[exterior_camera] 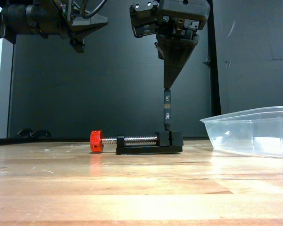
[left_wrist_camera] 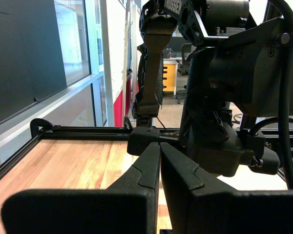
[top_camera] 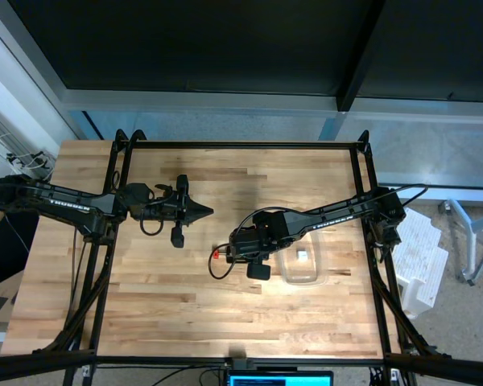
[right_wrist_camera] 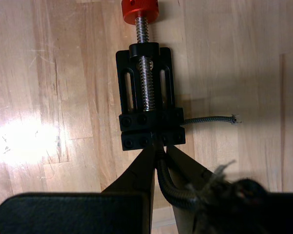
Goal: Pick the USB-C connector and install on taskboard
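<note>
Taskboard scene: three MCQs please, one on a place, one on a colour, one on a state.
1. In the low view, where is the clear tray relative to the taskboard? A) left of it B) right of it C) on it
2. The knob is: A) blue B) orange-red C) green
3. The right pincer is: A) open, empty B) shut on the USB-C connector C) resting on the table

1 B: the tray stands to the taskboard's right.
2 B: the screw ends in an orange-red knob.
3 B: it holds the connector upright over the taskboard, while the left pincer hangs shut in the air at the left.
</note>
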You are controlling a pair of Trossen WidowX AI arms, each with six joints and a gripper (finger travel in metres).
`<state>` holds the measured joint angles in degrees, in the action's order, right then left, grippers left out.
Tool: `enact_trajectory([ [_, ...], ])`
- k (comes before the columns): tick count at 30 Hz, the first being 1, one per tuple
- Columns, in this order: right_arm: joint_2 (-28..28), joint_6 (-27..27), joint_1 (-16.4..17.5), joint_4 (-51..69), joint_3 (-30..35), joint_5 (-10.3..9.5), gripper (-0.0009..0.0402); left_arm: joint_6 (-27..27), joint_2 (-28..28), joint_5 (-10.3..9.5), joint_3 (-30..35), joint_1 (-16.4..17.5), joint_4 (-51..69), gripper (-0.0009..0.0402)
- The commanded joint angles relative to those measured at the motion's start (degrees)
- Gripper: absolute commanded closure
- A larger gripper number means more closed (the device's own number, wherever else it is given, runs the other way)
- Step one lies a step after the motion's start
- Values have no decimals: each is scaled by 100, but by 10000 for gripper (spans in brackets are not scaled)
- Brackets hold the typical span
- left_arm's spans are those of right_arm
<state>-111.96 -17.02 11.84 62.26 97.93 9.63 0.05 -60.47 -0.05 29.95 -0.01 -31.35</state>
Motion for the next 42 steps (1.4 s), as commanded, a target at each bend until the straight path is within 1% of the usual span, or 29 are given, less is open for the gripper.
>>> enact_trajectory([
  [1, -2, 4, 2, -2, -9, -2, 393, -2, -2, 2, 0, 0, -2, 393],
  [16, -2, 17, -2, -35, -81, 44, 393, -2, -2, 2, 0, 0, -2, 393],
  [26, -2, 52, -4, -216, -293, 44, 393, -2, -2, 2, 0, 2, -2, 393],
  [35, 111, 87, -2, -214, -291, 22, 393, -2, -2, 2, 0, 2, -2, 393],
  [37, 142, 98, 0, -212, -284, -15, 393, -2, -2, 2, 0, 0, -2, 393],
  [42, 210, 103, 4, -186, -286, -13, 393, -2, -2, 2, 0, 0, -2, 393],
])
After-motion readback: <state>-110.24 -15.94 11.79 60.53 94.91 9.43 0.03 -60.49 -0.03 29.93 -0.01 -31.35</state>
